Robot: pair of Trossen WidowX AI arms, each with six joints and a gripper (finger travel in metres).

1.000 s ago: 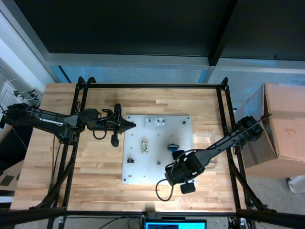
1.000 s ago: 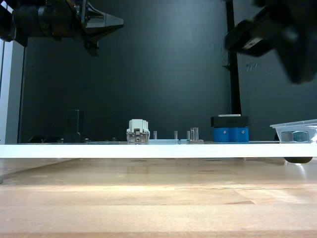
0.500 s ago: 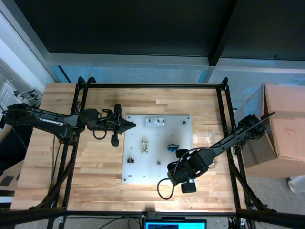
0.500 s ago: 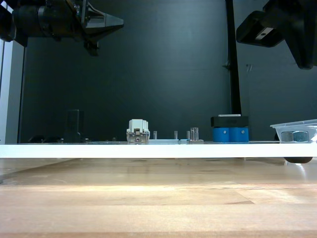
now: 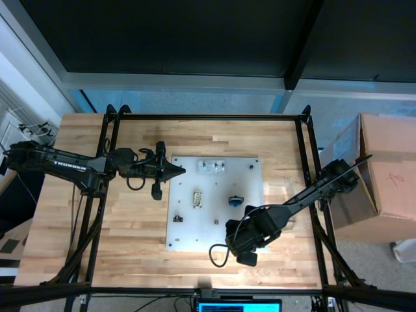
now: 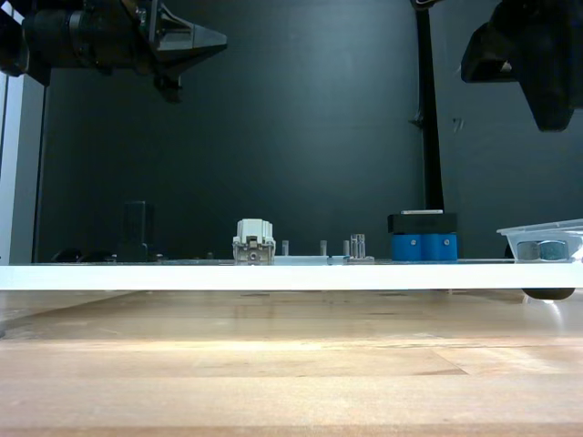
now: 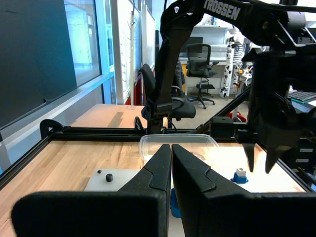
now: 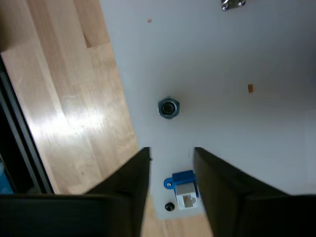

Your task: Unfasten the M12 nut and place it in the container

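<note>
Right gripper [image 8: 170, 154] slid nearward; its empty jaws gape, small silver hex nut [image 8: 161, 108] just ahead on its black stud [image 8: 169, 107], axis vertical. Left gripper [image 7: 171, 159], jaws closed, hangs farther off.

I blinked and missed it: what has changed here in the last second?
The right hand, open, shifted slightly leftward and toward the near edge of the table. The silver nut stays on its stud on the white board, held by nothing. The left hand, shut, stays above that board's left edge.
</note>
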